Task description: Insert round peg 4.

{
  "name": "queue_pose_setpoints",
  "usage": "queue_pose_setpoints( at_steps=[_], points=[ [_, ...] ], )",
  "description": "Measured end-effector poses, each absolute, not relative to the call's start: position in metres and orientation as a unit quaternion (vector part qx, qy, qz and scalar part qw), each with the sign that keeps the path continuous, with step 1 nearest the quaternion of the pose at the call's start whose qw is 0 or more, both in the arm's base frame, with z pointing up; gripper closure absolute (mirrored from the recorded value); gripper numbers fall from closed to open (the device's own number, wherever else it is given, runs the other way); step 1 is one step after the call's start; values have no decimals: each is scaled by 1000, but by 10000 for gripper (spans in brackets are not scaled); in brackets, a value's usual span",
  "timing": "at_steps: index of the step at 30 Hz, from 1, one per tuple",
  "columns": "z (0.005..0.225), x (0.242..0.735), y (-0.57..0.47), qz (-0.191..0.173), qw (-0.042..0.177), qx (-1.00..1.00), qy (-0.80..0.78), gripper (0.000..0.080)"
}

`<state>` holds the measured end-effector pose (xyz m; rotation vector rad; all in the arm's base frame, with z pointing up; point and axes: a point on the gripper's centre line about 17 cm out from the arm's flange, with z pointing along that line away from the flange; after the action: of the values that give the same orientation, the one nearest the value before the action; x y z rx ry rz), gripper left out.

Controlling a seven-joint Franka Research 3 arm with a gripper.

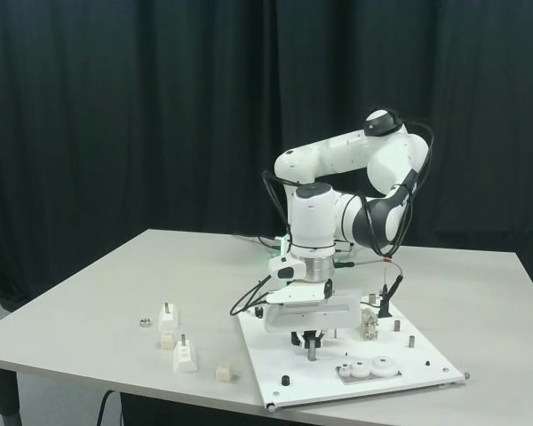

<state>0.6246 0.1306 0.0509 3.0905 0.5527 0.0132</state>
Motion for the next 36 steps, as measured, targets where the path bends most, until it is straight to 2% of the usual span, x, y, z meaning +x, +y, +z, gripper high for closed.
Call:
queue_pose_setpoints(
  at_steps=[36],
  points=[
    [40,622,133,1,0,984,177,650]
  ],
)
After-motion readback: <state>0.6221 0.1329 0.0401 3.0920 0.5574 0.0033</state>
